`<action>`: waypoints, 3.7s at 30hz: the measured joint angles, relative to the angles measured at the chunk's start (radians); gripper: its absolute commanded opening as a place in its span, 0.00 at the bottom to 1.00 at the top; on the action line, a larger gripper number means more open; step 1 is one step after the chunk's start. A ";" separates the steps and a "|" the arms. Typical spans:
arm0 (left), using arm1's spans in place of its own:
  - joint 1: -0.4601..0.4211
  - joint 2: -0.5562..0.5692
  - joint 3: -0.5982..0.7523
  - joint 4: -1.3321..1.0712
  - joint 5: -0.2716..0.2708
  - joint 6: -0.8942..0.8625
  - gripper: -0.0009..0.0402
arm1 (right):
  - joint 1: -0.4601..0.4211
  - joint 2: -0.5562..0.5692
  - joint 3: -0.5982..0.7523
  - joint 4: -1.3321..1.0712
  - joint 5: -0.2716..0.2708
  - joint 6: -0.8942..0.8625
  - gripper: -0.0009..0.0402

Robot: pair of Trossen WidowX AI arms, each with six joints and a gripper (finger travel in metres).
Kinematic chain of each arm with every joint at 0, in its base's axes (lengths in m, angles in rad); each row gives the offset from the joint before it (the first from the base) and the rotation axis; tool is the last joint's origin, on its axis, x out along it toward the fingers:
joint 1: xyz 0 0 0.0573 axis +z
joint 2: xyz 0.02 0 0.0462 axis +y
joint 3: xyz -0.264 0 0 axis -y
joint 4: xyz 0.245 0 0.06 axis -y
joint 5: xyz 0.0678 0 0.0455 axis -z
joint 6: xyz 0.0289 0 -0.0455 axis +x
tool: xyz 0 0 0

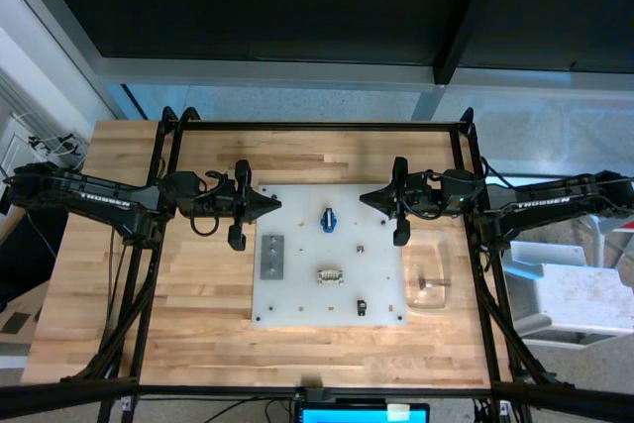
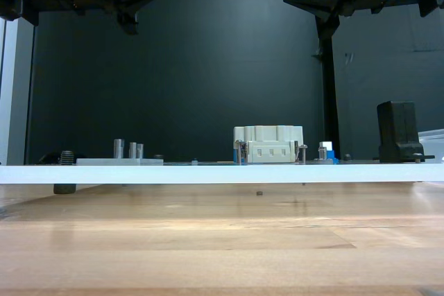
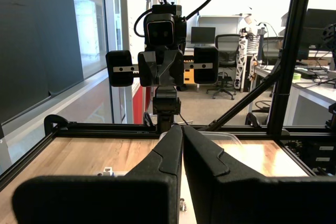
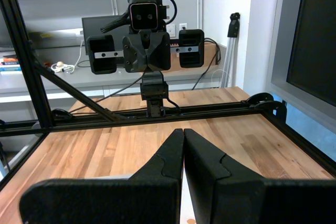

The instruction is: Pick the 16mm bar and place in it's hole on the taskboard

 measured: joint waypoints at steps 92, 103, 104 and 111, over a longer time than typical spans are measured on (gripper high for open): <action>0.000 0.000 0.000 0.000 0.000 0.000 0.02 | 0.568 0.175 0.455 -1.636 -0.053 0.441 0.02; 0.000 0.000 0.000 0.000 0.000 0.000 0.02 | 0.586 0.224 0.455 -1.635 -0.071 0.572 0.02; 0.000 0.000 0.000 0.000 0.000 0.000 0.02 | 0.590 0.226 0.455 -1.635 -0.072 0.575 0.02; 0.000 0.000 0.000 0.000 0.000 0.000 0.02 | 0.595 0.228 0.455 -1.617 -0.071 0.586 0.02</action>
